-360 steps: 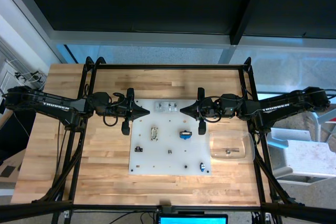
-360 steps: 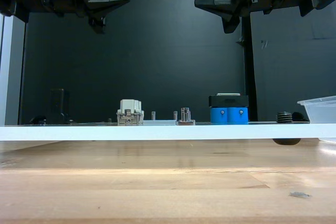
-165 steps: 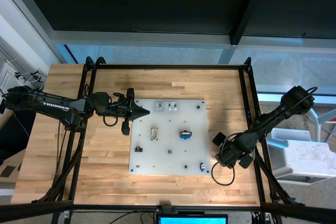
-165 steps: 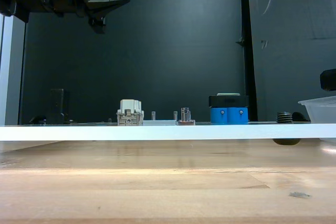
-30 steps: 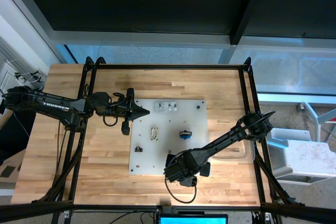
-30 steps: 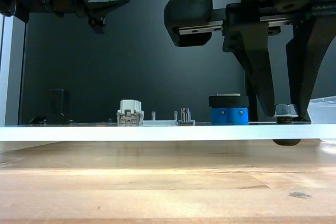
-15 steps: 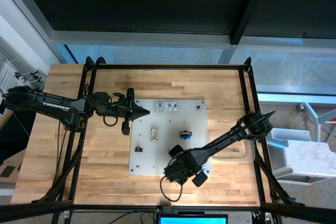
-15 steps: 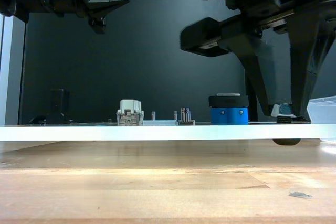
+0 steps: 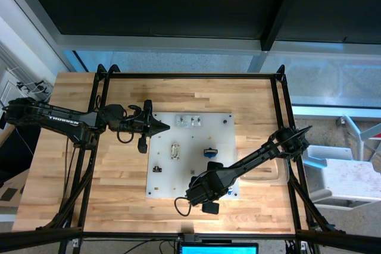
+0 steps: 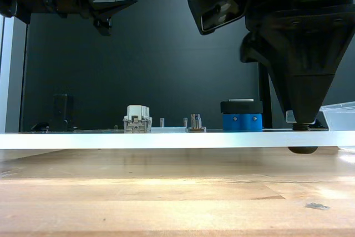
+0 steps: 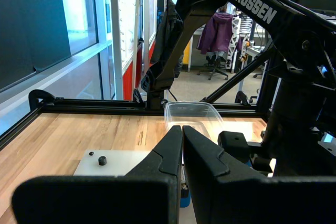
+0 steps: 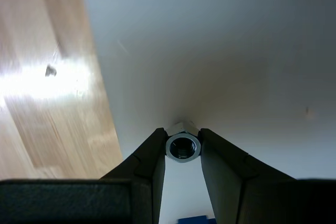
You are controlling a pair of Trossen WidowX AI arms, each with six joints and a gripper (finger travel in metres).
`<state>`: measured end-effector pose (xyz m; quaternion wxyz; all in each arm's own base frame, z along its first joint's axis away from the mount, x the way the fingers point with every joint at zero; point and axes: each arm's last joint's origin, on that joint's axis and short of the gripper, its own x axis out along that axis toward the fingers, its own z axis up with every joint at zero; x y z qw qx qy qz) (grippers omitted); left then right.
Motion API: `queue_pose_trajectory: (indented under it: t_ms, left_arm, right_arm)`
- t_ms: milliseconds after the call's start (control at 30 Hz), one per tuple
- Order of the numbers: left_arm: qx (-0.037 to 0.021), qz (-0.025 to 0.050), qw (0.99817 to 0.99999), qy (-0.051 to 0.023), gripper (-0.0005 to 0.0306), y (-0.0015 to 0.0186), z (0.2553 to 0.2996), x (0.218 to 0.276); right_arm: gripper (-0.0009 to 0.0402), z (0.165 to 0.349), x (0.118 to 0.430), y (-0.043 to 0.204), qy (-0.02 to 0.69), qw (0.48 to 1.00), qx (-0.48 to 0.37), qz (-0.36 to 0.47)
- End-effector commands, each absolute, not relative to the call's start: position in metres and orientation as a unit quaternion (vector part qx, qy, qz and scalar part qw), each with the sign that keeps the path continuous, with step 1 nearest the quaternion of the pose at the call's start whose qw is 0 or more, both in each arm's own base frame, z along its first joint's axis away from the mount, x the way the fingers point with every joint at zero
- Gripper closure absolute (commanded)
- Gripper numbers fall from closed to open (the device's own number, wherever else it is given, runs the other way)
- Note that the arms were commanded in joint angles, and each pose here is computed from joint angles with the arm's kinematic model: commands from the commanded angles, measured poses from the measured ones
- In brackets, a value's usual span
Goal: Pick the M12 fastener and fasten on the M12 threads
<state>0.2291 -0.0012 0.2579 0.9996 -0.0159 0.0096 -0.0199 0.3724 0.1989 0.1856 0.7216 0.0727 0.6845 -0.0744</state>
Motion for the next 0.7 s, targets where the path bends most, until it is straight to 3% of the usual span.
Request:
queue_pose_trajectory:
  t_ms: [33, 367, 700]
  left_arm:
    - [-0.0159, -0.0199, 0.99963, 0.0096, 0.03, -0.0011, 0.2579, 0.2291]
    - [-0.0159, -0.0201, 0.99963, 0.0096, 0.03, -0.0012, 0.2579, 0.2291]
    - [-0.0159, -0.0201, 0.99963, 0.0096, 0.03, -0.0012, 0.2579, 0.2291]
  right_arm:
    - [0.038, 0.1865, 0.3722, 0.1989, 0.676, 0.714, 0.127, -0.126]
    - [0.038, 0.1865, 0.3725, 0.199, 0.607, 0.644, 0.336, -0.323]
    - [0.038, 0.1865, 0.3728, 0.1986, 0.552, 0.588, 0.428, -0.408]
